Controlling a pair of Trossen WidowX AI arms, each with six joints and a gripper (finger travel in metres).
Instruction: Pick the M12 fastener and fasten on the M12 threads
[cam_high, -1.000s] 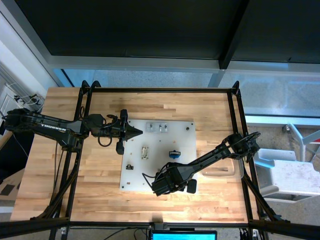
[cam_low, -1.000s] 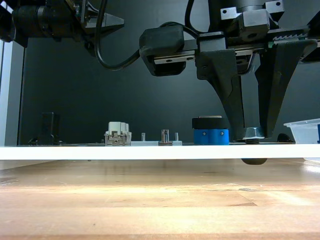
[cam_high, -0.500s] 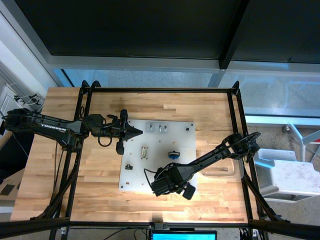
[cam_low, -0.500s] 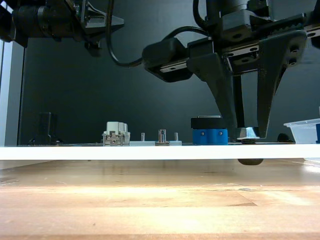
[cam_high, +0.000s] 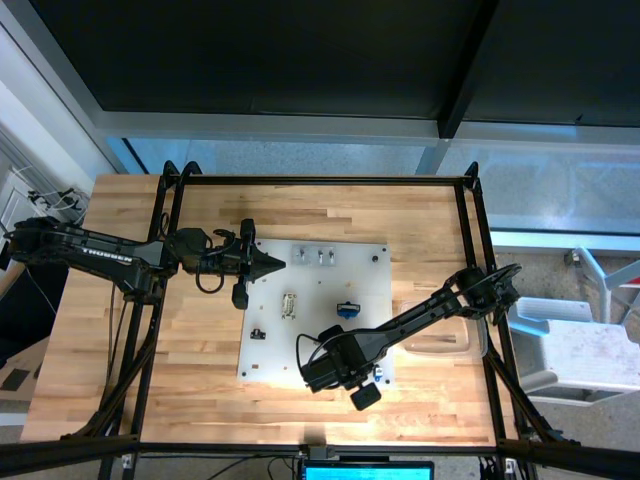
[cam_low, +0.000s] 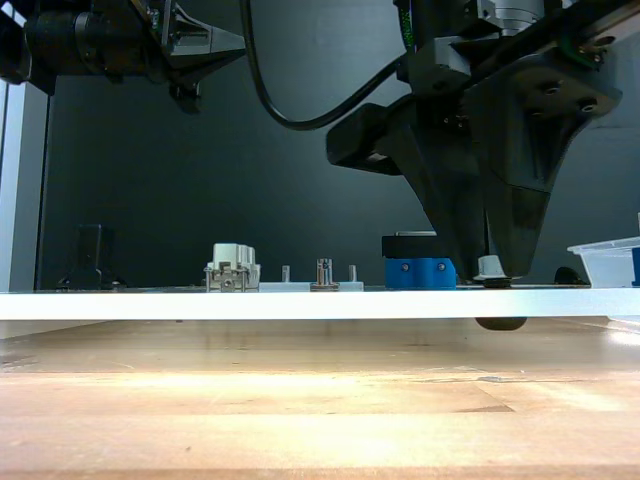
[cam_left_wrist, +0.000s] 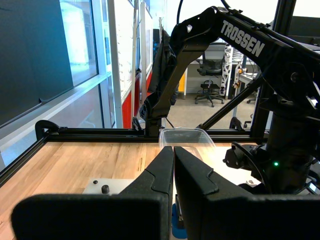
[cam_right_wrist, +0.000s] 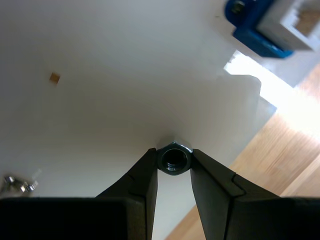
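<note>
The silver M12 nut (cam_right_wrist: 174, 159) sits clamped between the two fingers (cam_right_wrist: 147, 175) of my right gripper (cam_right_wrist: 174, 162), its dark hole facing the camera. In the low view the nut (cam_low: 490, 267) rests just above the white board (cam_low: 200, 303), right of the blue connector (cam_low: 420, 271). The threaded stud is hidden under the nut and the fingers, so I cannot tell whether the nut is on its stud. From above, the right gripper (cam_high: 345, 368) points down at the board's near right edge. My left gripper (cam_high: 272, 263) hovers shut over the board's far left edge, holding nothing.
A clear tray (cam_high: 440, 345) stands on the table right of the board; it also shows in the low view (cam_low: 612, 256). A grey connector (cam_low: 233, 268) and a silver post (cam_low: 324, 273) stand mid-board. A black frame rims the table.
The right gripper has turned about its own axis with the nut in it; its camera housing swung toward the near edge. The left arm has not moved.
</note>
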